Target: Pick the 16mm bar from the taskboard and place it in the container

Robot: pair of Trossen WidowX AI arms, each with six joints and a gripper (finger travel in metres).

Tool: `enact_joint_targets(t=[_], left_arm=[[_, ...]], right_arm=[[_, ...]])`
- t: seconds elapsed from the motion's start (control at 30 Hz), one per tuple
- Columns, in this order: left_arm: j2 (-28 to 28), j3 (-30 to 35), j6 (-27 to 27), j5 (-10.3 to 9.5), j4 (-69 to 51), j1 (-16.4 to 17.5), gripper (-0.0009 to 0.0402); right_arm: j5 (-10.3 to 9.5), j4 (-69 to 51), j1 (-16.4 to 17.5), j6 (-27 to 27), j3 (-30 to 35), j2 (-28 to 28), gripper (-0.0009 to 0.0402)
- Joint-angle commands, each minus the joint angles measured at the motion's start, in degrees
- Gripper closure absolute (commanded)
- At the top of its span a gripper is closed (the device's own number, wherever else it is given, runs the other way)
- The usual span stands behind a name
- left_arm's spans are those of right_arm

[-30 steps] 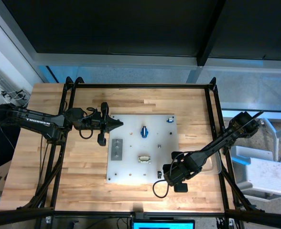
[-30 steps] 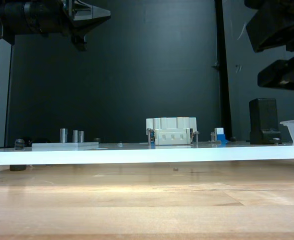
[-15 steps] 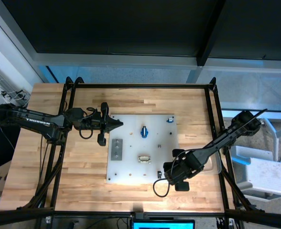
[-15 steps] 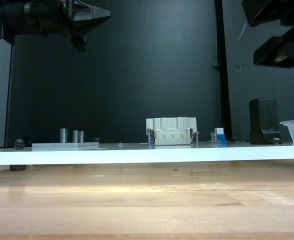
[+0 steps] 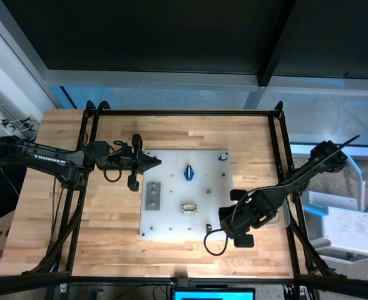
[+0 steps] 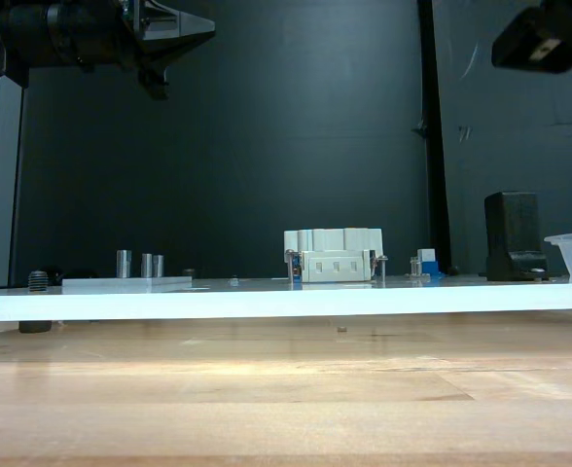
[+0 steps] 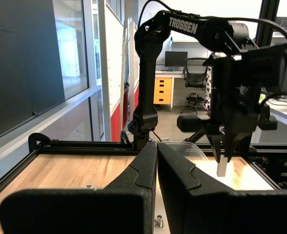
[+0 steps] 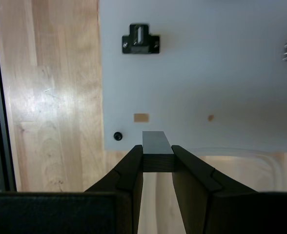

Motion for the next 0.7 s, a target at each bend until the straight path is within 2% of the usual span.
enact_joint_targets(t=[0.03,0.33,0.43,0.47,0.7], left_arm=[[0.02,0.0,0.0,0.02,0.0,0.02,0.0393],[0.02,0.0,0.0,0.02,0.0,0.0,0.0393],[0.02,0.0,0.0,0.02,0.0,0.0,0.0393],[0.02,0.0,0.0,0.02,0.0,0.0,0.0393],[0.02,0.0,0.0,0.02,0.0,0.0,0.0393]], right_arm=[[0.09,-0.09,0.0,0.02,0.04,-0.96,0.0384],[0.11,-0.09,0.02,0.02,0.0,-1.2,0.0384],[0.7,-0.09,0.02,0.2,-0.22,-1.36,0.0384],[1.4,-0.04,0.02,0.37,-0.5,-1.64,0.0384],[1.4,0.31,0.02,2.49,-3.45,-4.79,0.0384]])
